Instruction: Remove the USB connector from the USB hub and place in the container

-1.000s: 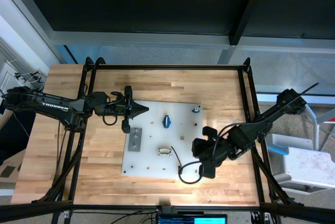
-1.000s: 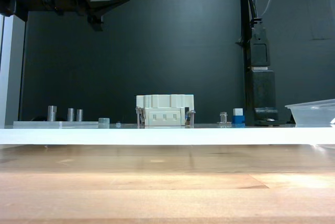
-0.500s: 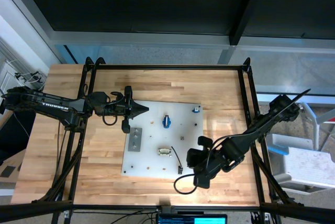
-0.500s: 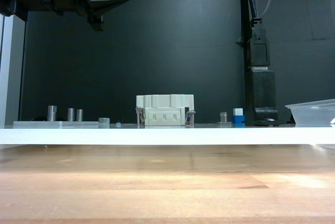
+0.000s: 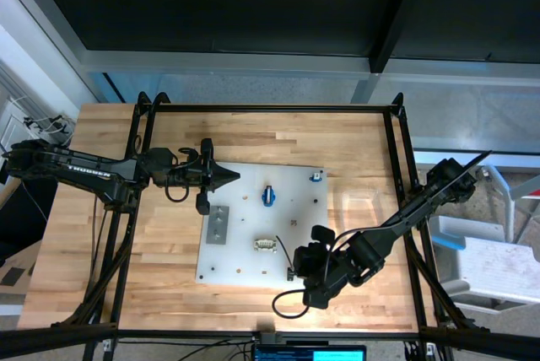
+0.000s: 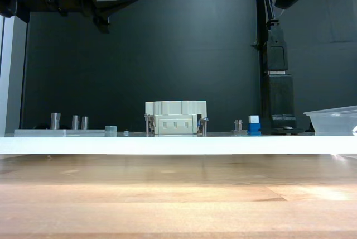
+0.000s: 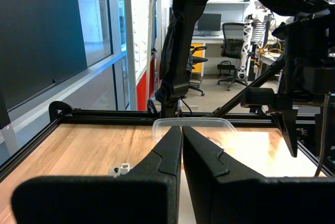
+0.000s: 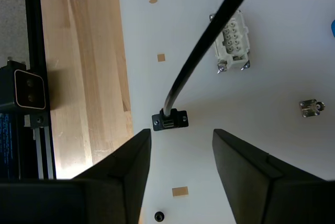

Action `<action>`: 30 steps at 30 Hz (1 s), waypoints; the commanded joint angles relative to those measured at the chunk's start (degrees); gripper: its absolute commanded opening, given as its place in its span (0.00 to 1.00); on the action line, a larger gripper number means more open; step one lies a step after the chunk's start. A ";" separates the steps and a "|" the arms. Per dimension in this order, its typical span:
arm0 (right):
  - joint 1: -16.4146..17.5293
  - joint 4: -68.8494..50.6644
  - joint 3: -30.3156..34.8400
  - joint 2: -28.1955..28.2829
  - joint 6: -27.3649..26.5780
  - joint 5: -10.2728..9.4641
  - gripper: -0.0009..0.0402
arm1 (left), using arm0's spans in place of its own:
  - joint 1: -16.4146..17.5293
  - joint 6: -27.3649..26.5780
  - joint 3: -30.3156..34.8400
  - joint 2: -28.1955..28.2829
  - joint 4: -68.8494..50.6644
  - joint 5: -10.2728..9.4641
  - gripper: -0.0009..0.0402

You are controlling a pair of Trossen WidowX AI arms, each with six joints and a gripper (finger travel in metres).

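step: I'd call this the approach. The USB connector (image 8: 168,120) is seated in the USB hub (image 6: 277,104), so nothing is pulled yet.
right gripper (image 8: 180,135): it hangs over the near right part of the white board (image 5: 245,239). Its fingers (image 8: 131,164) are wide apart and hold nothing.
where the plug is: from the right wrist cam, the plug and the hub under it are just ahead of the gap between the fingers, not touching either one. The cable runs up and away from them. The low view shows the plug standing upright on the hub.
left gripper (image 7: 181,148): parked high over the far left edge of the board, fingers together, nothing in them. I'm leaving it alone.
container (image 5: 359,207): clear tub on the table (image 5: 169,293), beside the board's right edge and beyond the right gripper.
next move: my guess is I need to come down with the plug body centred between the fingers. Then I'd clamp on the body, not the thin cable, and pull straight up.
worry: an off-axis tug could bind the plug, I reckon.
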 commanded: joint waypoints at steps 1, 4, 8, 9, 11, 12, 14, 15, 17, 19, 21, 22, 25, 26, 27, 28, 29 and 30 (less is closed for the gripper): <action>-0.02 0.52 -0.11 0.66 -0.87 0.37 0.46 | 0.02 0.02 0.00 0.02 0.00 0.00 0.02; -0.07 2.01 -0.15 1.46 -1.36 0.33 0.45 | 0.02 0.02 0.00 0.02 0.02 0.00 0.02; -0.15 3.37 -0.17 2.97 -1.75 0.26 0.44 | 0.02 0.02 0.00 0.02 0.00 -0.02 0.02; -0.26 3.41 -0.17 3.30 -1.75 0.26 0.43 | 0.02 0.02 0.00 0.02 0.02 0.00 0.02; -0.33 3.52 -0.26 3.69 -2.01 0.15 0.43 | 0.00 0.02 0.00 0.02 0.02 0.00 0.02; -0.44 3.67 -0.26 4.02 -2.27 0.15 0.43 | 0.02 0.02 0.00 0.02 0.02 0.00 0.02; -0.50 4.17 -0.26 4.28 -2.58 0.02 0.42 | 0.00 0.02 0.00 0.02 0.02 0.00 0.02; -0.59 4.48 -0.26 4.66 -2.67 -0.07 0.42 | 0.00 0.02 0.00 0.02 0.02 0.00 0.02; -0.76 4.92 -0.26 5.09 -2.97 -0.11 0.42 | 0.02 0.02 0.00 0.02 0.02 0.00 0.02; -1.01 5.03 -0.31 5.33 -3.15 -0.09 0.42 | 0.00 0.02 0.00 0.02 0.02 0.00 0.02; -1.29 5.09 -0.31 5.81 -3.65 -0.20 0.42 | 0.02 0.00 0.00 0.02 0.00 0.00 0.02; -1.29 5.11 -0.31 5.92 -3.72 -0.24 0.42 | 0.00 0.02 0.00 0.02 0.02 0.00 0.02; -1.57 5.16 -0.33 6.60 -4.28 -1.05 0.42 | 0.02 0.02 0.00 0.02 0.02 0.00 0.02; -1.73 5.16 -0.33 6.84 -4.33 -1.33 0.42 | 0.00 0.02 0.00 0.02 0.00 0.00 0.02; -1.77 5.16 -0.33 6.95 -4.35 -1.66 0.42 | 0.00 0.02 0.00 0.02 0.02 0.00 0.02; -1.79 5.14 -0.33 7.06 -4.35 -1.68 0.42 | 0.00 0.02 0.00 0.02 0.02 0.00 0.02; -1.81 5.11 -0.37 7.06 -4.37 -1.68 0.42 | 0.00 0.02 0.00 0.02 0.02 0.00 0.02; -1.86 5.03 -0.39 7.06 -4.39 -1.70 0.42 | 0.00 0.02 0.00 0.02 0.00 0.00 0.02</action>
